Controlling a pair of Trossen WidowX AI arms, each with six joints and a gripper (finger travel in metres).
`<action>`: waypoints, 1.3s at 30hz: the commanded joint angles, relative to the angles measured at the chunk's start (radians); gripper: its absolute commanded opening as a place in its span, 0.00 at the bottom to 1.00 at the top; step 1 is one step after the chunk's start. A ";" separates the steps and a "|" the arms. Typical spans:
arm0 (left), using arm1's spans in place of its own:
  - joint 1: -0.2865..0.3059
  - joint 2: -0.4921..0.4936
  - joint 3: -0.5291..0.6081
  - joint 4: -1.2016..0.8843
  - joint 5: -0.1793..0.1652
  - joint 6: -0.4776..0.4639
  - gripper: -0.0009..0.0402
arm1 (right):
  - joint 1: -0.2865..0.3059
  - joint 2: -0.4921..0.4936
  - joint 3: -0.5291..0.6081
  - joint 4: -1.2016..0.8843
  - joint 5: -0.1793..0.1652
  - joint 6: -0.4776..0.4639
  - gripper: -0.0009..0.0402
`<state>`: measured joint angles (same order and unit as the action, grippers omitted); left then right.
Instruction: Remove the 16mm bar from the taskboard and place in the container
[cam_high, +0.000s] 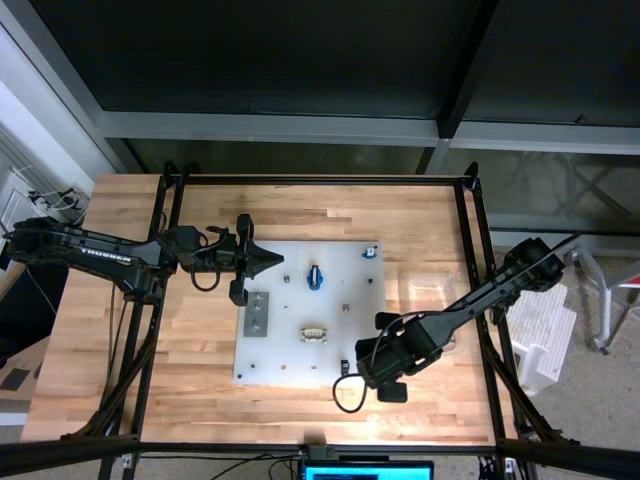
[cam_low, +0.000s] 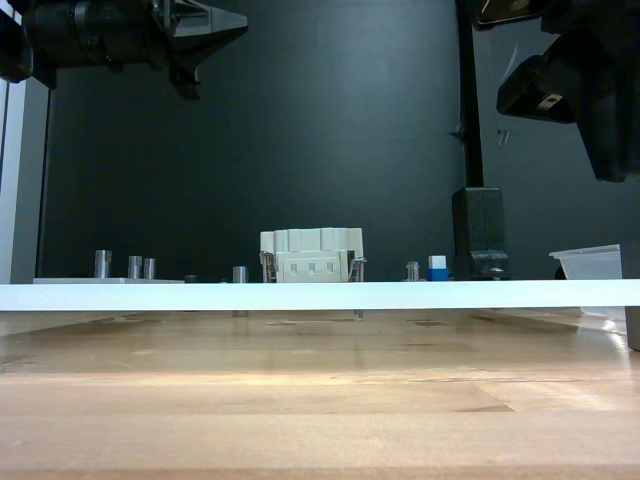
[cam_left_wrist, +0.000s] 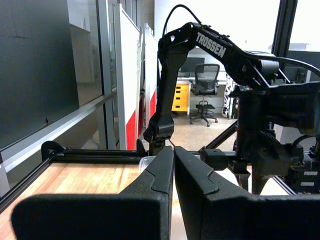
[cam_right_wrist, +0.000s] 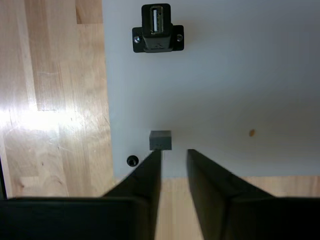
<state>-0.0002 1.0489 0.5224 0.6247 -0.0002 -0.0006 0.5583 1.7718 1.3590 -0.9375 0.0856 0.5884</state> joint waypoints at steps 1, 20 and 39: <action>0.000 0.000 0.000 0.001 0.000 0.000 0.02 | 0.005 0.021 0.000 0.008 0.001 0.008 0.34; 0.000 0.000 0.000 0.001 0.000 0.000 0.02 | 0.021 0.090 -0.016 0.063 0.005 0.006 0.50; 0.000 0.000 0.000 0.001 0.000 0.000 0.02 | 0.025 0.103 -0.046 0.106 0.003 0.006 0.31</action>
<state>-0.0002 1.0489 0.5228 0.6247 -0.0002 -0.0006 0.5827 1.8755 1.3132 -0.8314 0.0891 0.5934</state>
